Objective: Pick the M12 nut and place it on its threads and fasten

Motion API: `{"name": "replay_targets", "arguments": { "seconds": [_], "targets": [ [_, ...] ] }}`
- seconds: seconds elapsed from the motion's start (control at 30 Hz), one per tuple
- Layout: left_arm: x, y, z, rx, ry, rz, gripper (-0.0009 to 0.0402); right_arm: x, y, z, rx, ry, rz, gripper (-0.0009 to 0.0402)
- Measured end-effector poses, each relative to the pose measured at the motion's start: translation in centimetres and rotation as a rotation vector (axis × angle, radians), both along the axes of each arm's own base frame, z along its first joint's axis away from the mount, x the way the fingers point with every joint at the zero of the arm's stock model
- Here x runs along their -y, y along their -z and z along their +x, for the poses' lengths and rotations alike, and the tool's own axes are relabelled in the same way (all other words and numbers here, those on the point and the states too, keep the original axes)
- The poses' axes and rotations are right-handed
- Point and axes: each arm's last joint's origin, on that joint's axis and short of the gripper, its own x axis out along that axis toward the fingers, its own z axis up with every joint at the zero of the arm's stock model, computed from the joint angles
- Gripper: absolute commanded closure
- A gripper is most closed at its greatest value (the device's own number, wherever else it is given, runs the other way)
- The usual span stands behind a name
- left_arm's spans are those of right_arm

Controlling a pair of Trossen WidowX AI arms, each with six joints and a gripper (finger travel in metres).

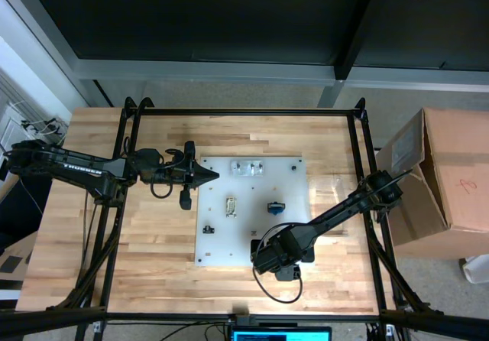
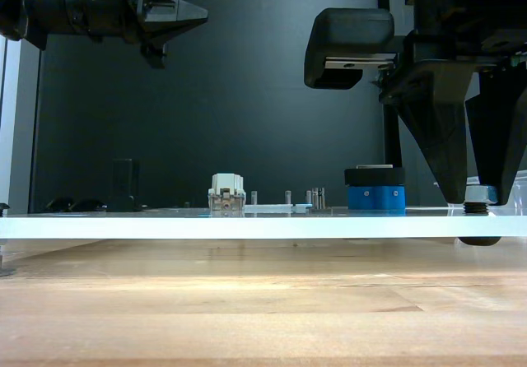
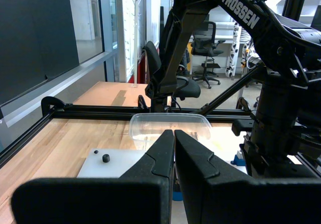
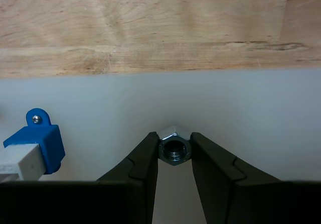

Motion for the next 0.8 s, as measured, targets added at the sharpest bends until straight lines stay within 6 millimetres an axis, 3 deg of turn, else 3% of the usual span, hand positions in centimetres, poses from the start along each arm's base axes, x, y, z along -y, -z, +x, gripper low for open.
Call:
{"name": "replay_targets", "arguments": {
  "seconds": [0.27, 0.8],
  "targets": [
    [0.0, 0.0, 0.0, 0.0, 0.0, 0.0, 0.0393, 0.05, 0.02, 0.06, 0.002, 0.149, 0.014, 0.0378],
    [0.0, 0.0, -0.01, 0.0, 0.0, 0.0, 0.0393, 0.45, 0.06, 0.3, -0.007, 0.969, 0.084, 0.0378]
  ]
}}
